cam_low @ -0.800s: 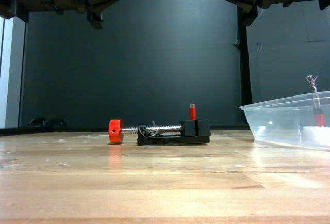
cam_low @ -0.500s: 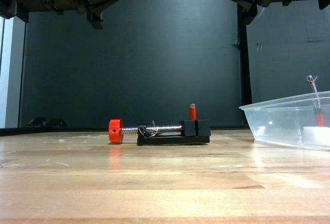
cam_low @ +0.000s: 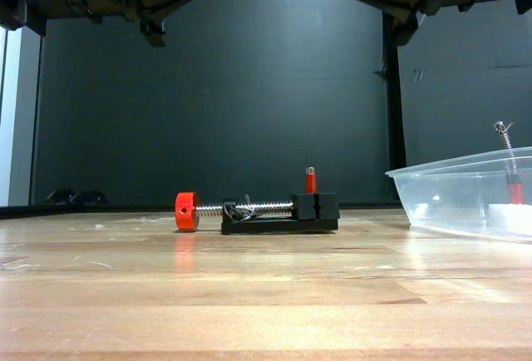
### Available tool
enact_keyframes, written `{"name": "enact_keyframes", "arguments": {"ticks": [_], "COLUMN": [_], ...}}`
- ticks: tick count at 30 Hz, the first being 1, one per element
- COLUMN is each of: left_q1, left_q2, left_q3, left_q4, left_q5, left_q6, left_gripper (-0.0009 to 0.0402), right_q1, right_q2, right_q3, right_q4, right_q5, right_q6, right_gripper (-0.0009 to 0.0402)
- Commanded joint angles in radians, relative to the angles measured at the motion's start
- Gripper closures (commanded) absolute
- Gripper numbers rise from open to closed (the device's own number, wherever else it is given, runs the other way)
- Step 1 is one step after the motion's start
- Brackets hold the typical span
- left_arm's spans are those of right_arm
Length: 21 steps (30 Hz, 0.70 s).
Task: Pick the RCA connector and install on taskboard
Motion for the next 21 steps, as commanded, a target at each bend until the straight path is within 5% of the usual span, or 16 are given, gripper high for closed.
{"name": "enact_keyframes", "arguments": {"ticks": [1,21], "left_q1": [0.0,0.0], "left_q2": [0.0,0.0], "left_q3": [0.0,0.0], "left_q4": [0.0,0.0], "left_q5": [0.0,0.0], "left_q6": [0.0,0.0], "left_gripper": [0.0393,0.0393], "right_q1": [0.003,0.108], "right_q2": [-0.014,-0.032], "right_q3": [0.043,0.266], "right_q4": [-0.134,-0.952], "right_q5": [-0.003,0.01], "right_q6": [0.001,0.104], "right_gripper": [0.0393,0.0393]}}
